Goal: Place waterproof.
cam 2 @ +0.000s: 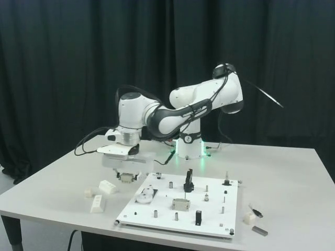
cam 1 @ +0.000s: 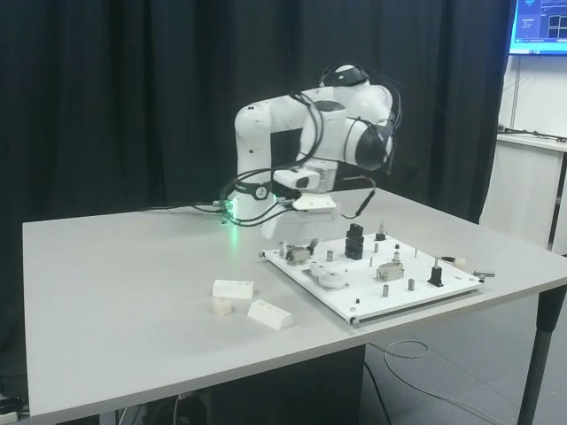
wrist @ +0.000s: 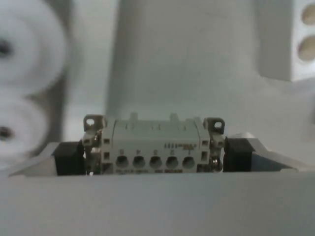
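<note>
Grey waterproof connector [wrist: 153,147] clamped between jaws, carried above white board's [cam 1: 372,285] left corner. Needs lowering squarely into place.

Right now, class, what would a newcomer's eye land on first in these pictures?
The white arm arches over the grey table, its gripper holding a grey connector with five round sockets at the near-left corner of the white assembly board. A green light glows at the arm's base.

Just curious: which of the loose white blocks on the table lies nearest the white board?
The wedge-shaped white block, closest to the white board; the other block sits farther out.
</note>
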